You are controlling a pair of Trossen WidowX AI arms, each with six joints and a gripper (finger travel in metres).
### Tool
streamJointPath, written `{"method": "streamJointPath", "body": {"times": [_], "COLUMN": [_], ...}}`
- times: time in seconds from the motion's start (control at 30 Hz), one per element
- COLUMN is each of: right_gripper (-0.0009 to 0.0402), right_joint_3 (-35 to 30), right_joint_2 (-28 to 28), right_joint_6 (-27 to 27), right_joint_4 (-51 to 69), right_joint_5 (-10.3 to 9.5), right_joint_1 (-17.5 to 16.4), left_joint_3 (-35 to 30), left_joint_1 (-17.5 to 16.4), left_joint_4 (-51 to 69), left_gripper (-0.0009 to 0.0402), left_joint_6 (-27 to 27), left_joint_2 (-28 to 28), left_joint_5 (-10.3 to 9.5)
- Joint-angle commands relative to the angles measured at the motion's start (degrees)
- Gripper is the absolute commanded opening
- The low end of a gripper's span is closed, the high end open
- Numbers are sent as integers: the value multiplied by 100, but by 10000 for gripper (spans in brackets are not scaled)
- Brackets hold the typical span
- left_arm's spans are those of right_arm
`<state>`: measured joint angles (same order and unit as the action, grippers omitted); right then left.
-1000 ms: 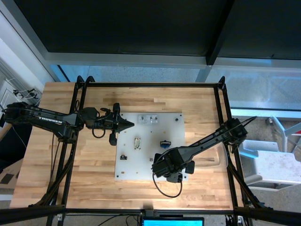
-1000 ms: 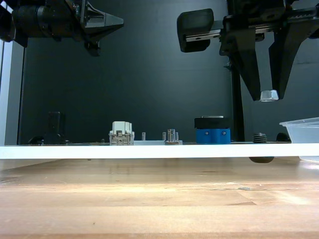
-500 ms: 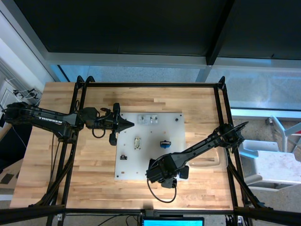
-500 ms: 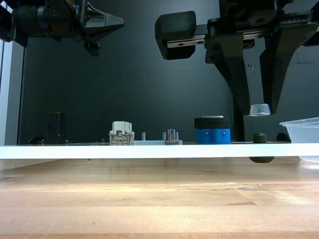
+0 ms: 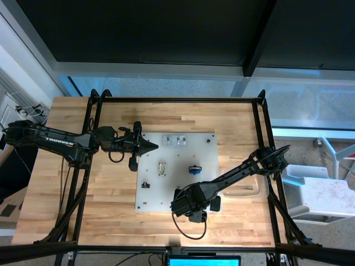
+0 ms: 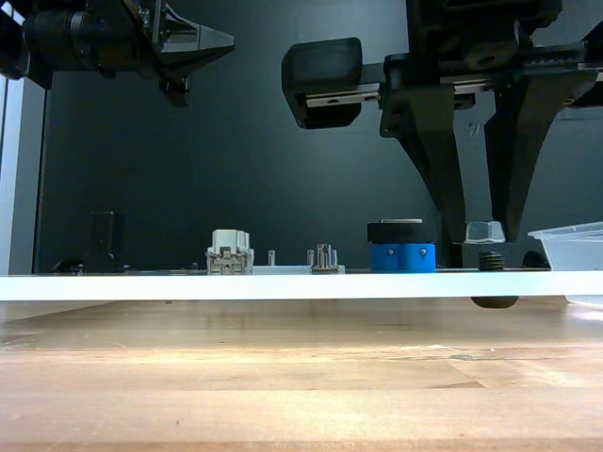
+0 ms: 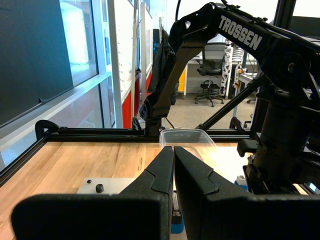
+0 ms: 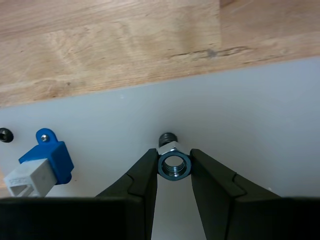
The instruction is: Pick the M12 fastener and fasten on the M12 threads
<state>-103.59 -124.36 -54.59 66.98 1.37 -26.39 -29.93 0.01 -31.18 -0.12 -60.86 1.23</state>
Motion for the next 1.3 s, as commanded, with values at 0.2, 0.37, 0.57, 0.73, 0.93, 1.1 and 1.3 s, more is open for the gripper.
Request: {"method": "streamJointPath", "body": {"times": [0.2, 0.37, 0.57, 0.73, 0.93, 1.1, 1.3], "right_gripper": [25, 25, 25, 25, 25, 25, 25], "right_joint_3": [74, 85, 144, 219, 323, 345, 345], "right_joint_2": [4, 4, 4, 4, 4, 4, 4], "right_joint_6": [-2, -144, -144, -142, -142, -114, 332], "right_joint_4": [-13, -24, -175, -262, -345, -428, -433], "right_joint_5": [0, 0, -26, -138, -138, -138, -140], "right_joint_1": [-15, -20, -31, -39, -37, -39, -37], "left_joint_3": [-2, -2, -2, -2, -2, -2, -2], "left_joint_1": [-2, 0, 0, 0, 0, -2, 0], "left_joint_4": [0, 0, 0, 0, 0, 0, 0], "left_gripper": [0, 0, 0, 0, 0, 0, 0], "left_joint_6": [2, 2, 2, 2, 2, 2, 2], "left_joint_2": [0, 0, 0, 0, 0, 0, 0], "left_joint_5": [2, 2, 2, 2, 2, 2, 2]}}
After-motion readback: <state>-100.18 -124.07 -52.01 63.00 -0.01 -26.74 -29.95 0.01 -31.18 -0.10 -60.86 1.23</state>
